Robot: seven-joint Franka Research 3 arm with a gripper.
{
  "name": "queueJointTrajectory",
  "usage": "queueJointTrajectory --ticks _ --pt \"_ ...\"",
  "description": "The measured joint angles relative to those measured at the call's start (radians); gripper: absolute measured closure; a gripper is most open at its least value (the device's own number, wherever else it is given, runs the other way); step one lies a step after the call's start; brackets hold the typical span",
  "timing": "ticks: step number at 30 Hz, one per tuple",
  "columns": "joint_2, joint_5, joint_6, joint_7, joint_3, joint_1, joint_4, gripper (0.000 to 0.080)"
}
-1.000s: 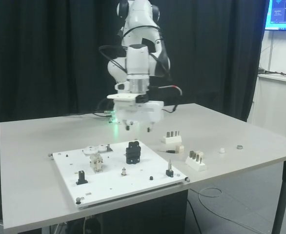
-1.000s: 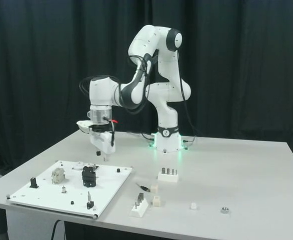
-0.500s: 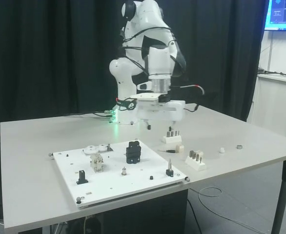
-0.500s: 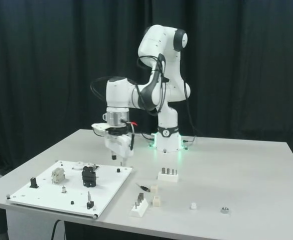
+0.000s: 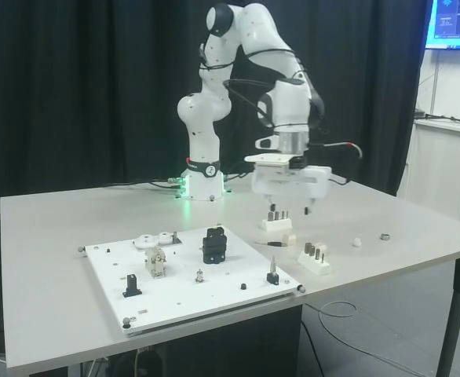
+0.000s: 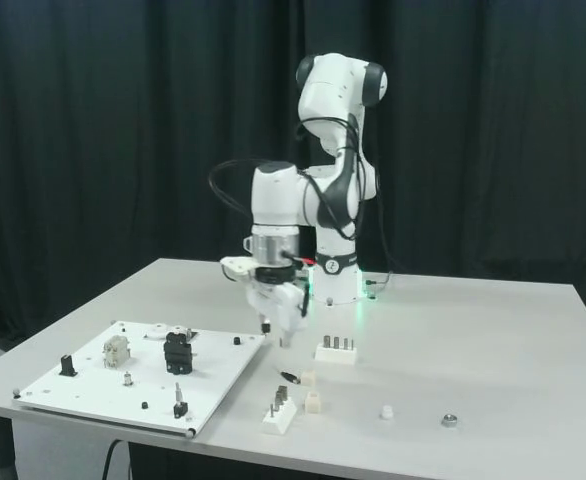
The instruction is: Pick small gear.
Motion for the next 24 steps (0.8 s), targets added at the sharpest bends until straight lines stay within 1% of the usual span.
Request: queueJointTrajectory --ticks 11,18,24 --pt "0.062 0.0 -0.016 0.145 0.086 0.022 0.081 0.0003" --pt "0.1 0.0 -0.068 0.285 0.143 0.023 0.146 0.0003" --pt "0.135 0.0 -0.1 0.357 0.182 0.025 0.199 0.0003"
